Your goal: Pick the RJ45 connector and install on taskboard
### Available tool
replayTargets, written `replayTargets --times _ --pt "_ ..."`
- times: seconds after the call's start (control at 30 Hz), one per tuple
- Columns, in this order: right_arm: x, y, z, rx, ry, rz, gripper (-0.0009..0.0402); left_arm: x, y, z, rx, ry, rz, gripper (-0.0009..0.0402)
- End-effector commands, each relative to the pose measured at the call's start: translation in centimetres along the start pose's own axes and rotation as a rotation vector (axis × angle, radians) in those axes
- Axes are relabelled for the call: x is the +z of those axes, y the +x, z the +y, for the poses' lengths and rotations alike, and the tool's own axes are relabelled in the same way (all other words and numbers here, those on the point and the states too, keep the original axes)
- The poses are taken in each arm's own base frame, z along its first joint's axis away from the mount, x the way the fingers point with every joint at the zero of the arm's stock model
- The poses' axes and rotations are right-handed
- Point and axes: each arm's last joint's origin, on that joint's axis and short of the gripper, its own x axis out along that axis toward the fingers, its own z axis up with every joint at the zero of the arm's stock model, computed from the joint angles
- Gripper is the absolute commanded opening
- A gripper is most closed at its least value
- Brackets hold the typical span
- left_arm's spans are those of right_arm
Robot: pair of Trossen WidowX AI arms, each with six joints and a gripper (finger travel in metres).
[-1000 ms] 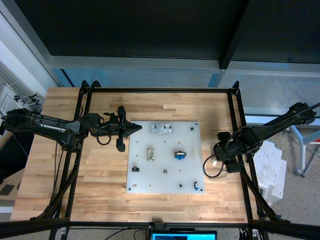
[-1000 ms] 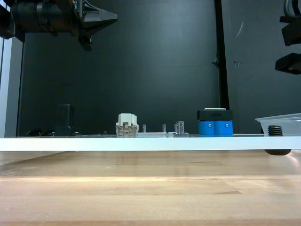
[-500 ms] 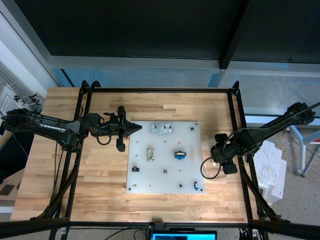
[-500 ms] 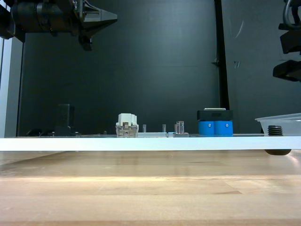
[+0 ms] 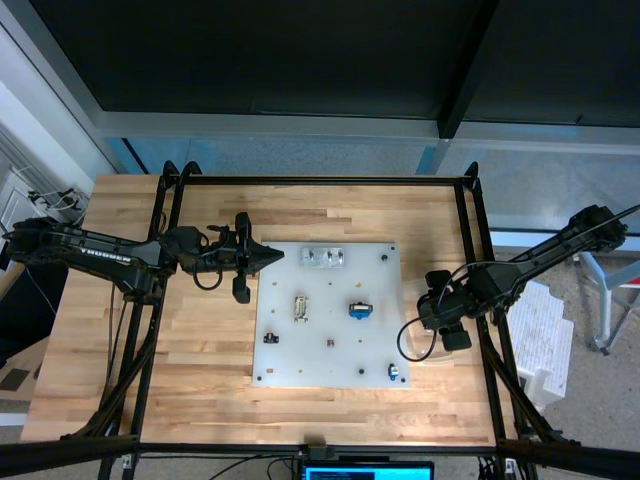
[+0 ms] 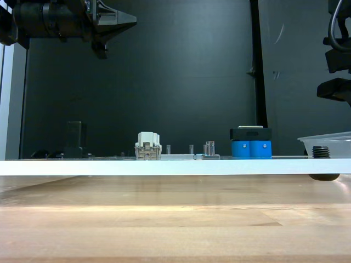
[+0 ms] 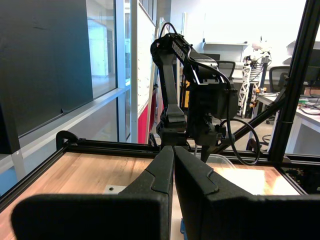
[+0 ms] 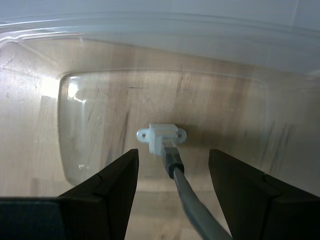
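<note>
Open-fingered right gripper, right of the white perforated plastic taskboard, should descend squarely astride the small whitish flanged RJ45 connector in the clear plastic tray. Closed left gripper hovers at the taskboard's left edge.

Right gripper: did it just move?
Yes. The right gripper slid closer to the taskboard's right edge, above the tray; the left gripper stays parked over its left edge.

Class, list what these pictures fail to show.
High view: small white flanged plug in clear plastic tray, hidden beneath open right gripper above it.
Low view: right gripper cut by edge.
Left wrist view: shut left gripper, raised beside white perforated taskboard, hides most of it.
</note>
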Motion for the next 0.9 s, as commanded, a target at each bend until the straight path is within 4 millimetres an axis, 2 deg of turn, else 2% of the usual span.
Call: replayTargets --times 0.03,0.5,0.9 --pt "0.04 0.11 0.01 -0.001 0.001 0.006 0.0187 0.00 0.01 0.00 0.000 0.000 0.000 0.0000" --pt "0.04 0.05 0.04 0.006 0.001 0.009 0.0105 0.01 0.00 0.00 0.000 0.000 0.000 0.0000" --pt "0.08 -0.19 0.04 0.011 -0.003 -0.002 -0.0003 0.01 0.00 0.00 0.000 0.000 0.000 0.0000"
